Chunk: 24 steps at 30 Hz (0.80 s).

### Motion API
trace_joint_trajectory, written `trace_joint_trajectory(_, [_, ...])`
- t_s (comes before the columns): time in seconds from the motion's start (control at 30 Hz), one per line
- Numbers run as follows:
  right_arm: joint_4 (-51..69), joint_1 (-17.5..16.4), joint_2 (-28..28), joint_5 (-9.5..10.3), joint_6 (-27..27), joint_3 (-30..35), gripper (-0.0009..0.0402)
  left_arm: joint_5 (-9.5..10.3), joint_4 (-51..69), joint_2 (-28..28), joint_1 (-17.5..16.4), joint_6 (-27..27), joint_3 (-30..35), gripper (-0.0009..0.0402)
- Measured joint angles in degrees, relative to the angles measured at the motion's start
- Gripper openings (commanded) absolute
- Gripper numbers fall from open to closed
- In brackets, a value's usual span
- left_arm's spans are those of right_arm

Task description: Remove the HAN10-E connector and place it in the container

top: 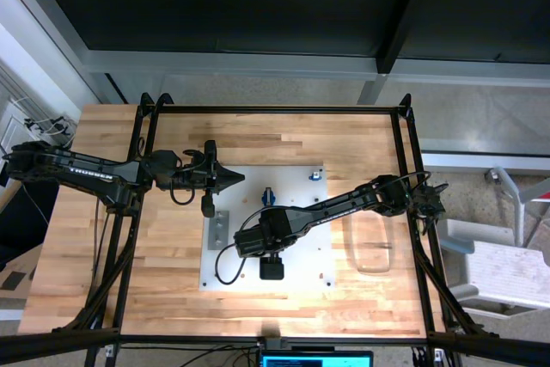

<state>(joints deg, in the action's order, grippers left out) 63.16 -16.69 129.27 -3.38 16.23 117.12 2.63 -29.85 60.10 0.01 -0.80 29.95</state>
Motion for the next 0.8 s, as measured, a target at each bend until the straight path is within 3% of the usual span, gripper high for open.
trace_joint_trajectory(0.5, [0.02,0.11,0.00,-0.11,-0.48,-0.02,0.0099,0.00,0.00,0.00,0.00,-0.02,-0.02,0.0000])
trace_joint_trajectory(0.8, [0.00,0.11,-0.02,-0.02,-0.50,0.00,0.0045,0.00,0.02,0.00,0.00,0.00,0.00,0.0000])
